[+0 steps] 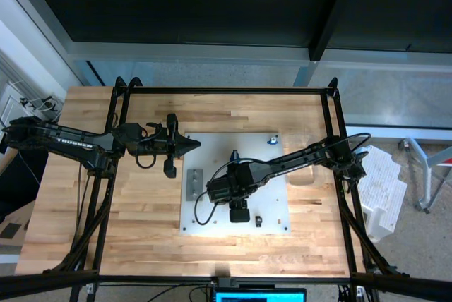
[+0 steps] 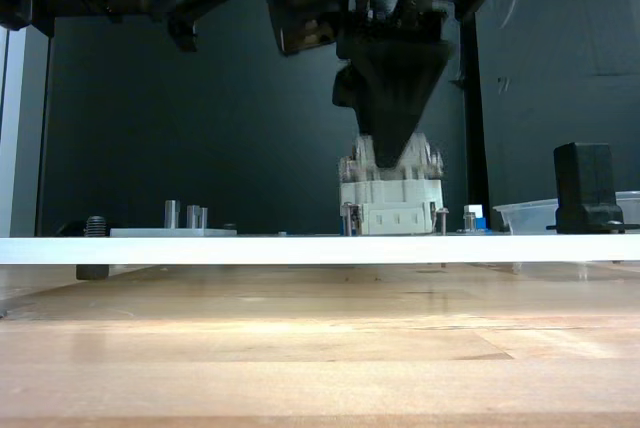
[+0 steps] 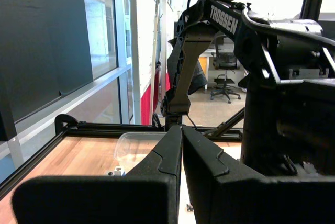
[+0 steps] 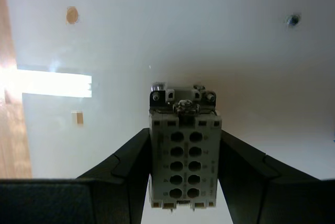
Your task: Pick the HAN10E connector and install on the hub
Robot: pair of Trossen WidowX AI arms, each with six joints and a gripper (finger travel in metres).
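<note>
The right gripper (image 4: 184, 132) is clamped on the HAN10E connector (image 4: 183, 150), one finger on each long side. It points straight down over the near middle of the white board (image 1: 272, 168). In the low view the connector (image 2: 392, 198) is down at board level, but I cannot tell whether it touches the board.

The left gripper (image 3: 181, 145) has its fingers pressed together with nothing between them. It hangs high over the board's far left edge (image 1: 185, 145).

The board lies flat on a pale wood table (image 1: 70, 196). A black frame (image 1: 226, 91) runs round the table's edges, and both arms reach in over its side rails. Beyond the far rail are a dark wall and a grey floor. The left wrist view shows windows and a room with chairs.

On the board, a grey block (image 1: 193, 182) with upright pins sits left of the right gripper, apart from it. A small black part (image 1: 258, 221) stands just near and right of it. A blue piece (image 1: 272, 140) lies at the far right. A clear tub (image 1: 302, 175) sits at the board's right edge, under the right arm. The far middle of the board is bare, as is the wood left and near of it.

The connector is an off-white block with ten round sockets in two rows of five. It has a metal bracket with screws at one end.
</note>
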